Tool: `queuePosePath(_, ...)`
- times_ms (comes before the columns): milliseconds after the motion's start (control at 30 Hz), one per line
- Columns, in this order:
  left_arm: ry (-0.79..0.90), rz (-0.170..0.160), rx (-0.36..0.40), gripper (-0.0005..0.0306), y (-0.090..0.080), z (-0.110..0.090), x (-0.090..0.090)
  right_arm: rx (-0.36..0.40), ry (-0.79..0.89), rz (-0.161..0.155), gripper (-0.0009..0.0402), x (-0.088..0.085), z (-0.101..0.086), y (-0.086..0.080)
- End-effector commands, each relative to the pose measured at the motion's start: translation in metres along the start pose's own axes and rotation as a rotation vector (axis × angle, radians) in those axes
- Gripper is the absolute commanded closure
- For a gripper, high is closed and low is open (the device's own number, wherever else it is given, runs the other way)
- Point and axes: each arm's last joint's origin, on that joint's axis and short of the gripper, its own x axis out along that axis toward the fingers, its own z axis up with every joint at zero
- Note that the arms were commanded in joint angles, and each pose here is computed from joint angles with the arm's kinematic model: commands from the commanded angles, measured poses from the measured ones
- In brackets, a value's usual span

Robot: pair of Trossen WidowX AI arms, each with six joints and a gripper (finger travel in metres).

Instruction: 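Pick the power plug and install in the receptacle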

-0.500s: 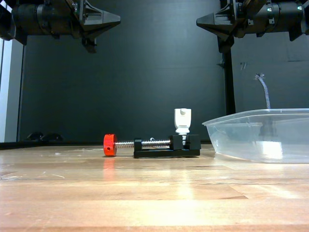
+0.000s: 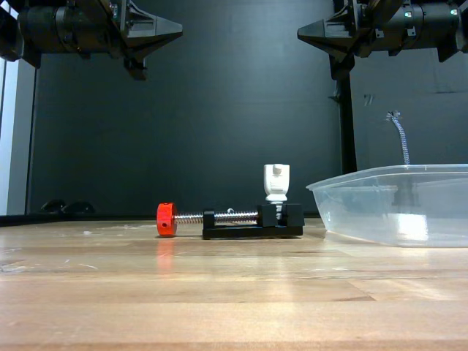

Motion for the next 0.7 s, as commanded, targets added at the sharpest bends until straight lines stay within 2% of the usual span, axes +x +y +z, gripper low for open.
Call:
queuePosePath(33, 0.000, 0.000, 0.000, 0.0300, 0.0000, 0.0000, 0.0001, 0.000, -0.001, 0.000, 0.0393, 0.0000, 0.0002, 0.0001)
queuePosePath(400, 0.000, 0.000, 0.000, 0.0300, 0.0000, 0.0000, 0.0001, 0.001, -0.001, 0.001, 0.0393, 0.0000, 0.0002, 0.0001)
queuePosePath(467, 0.000, 0.000, 0.000, 0.0300, 0.0000, 0.0000, 0.0001, 0.023, -0.003, 0.004, 0.0393, 0.0001, 0.0006, 0.0003)
queuePosePath(500, 0.000, 0.000, 0.000, 0.0300, 0.0001, 0.0000, 0.0001, 0.040, -0.001, 0.015, 0.0393, 0.0000, 0.0006, 0.0006)
queuePosePath(567, 0.000, 0.000, 0.000, 0.0300, 0.0000, 0.0001, 0.0001, 0.056, -0.006, 0.059, 0.0393, -0.0013, 0.0021, 0.0018)
queuePosePath(700, 0.000, 0.000, 0.000, 0.0300, 0.0000, 0.0000, 0.0001, 0.066, -0.016, 0.061, 0.0393, -0.0049, 0.0051, 0.0024)
